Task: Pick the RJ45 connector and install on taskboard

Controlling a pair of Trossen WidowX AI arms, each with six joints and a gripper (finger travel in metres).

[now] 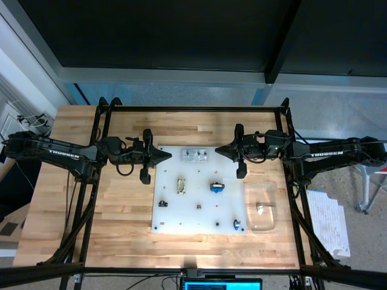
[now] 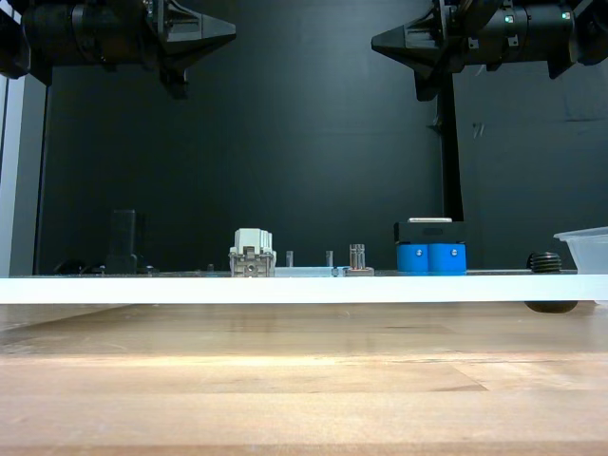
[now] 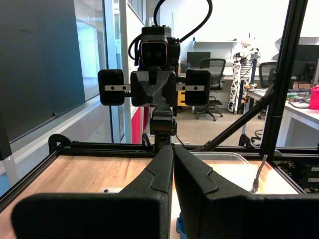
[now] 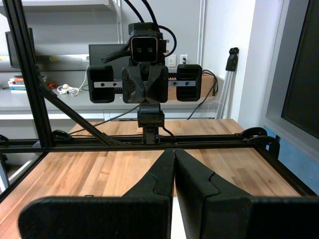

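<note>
My left gripper (image 1: 170, 155) hangs high over the far left edge of the white board (image 1: 181, 211). Its wrist view shows the fingers (image 3: 164, 169) pressed together with nothing between them. My right gripper (image 1: 216, 151) hangs opposite it over the board's far edge, its fingers (image 4: 167, 172) also closed on nothing. The small blue jack (image 1: 237, 225) sits at the board's near right corner with a small pale-grey top. The clear tray (image 1: 269, 226) holds the white block (image 1: 261, 208). I see no grey cable, and I cannot tell where the connector is.
Other parts stand on the board: a blue and black fitting (image 1: 216, 187), a pale connector housing (image 1: 181, 185) and a metal piece (image 1: 196, 156) at the far edge. A black frame (image 1: 193, 109) surrounds the wooden table (image 1: 115, 229). The two grippers point at each other.
</note>
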